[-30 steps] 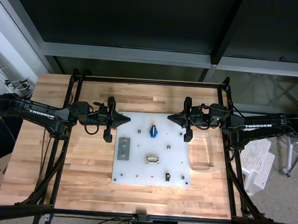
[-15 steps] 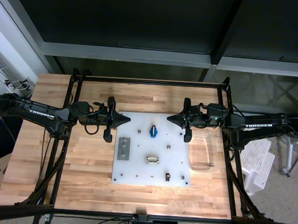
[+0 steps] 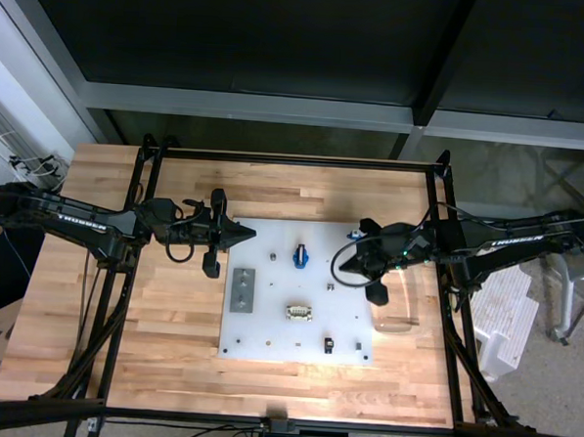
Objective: Remove the 16mm bar from the taskboard and place in the container
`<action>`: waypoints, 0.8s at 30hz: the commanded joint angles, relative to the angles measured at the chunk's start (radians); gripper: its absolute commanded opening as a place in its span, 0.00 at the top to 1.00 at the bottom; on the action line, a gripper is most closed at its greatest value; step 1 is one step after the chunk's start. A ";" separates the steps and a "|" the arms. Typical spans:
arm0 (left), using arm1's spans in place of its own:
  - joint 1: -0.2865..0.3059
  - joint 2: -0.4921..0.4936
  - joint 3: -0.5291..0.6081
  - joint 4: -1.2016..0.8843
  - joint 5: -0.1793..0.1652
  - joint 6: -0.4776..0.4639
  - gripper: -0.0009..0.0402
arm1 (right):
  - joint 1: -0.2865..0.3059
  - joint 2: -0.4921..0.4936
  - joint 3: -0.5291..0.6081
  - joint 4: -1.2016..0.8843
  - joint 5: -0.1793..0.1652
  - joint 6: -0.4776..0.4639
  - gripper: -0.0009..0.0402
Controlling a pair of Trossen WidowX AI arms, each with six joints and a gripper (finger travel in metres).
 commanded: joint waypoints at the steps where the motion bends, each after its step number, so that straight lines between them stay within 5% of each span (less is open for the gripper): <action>1: 0.000 0.000 0.000 0.000 0.000 0.000 0.98 | 0.056 0.040 0.060 -0.135 0.000 0.029 0.98; 13: 0.000 0.000 0.000 0.000 0.000 0.000 0.98 | 0.230 0.170 0.169 -0.369 -0.003 0.113 0.94; 24: 0.000 0.000 0.000 0.000 0.000 0.000 0.98 | 0.339 0.285 0.217 -0.444 -0.003 0.154 0.64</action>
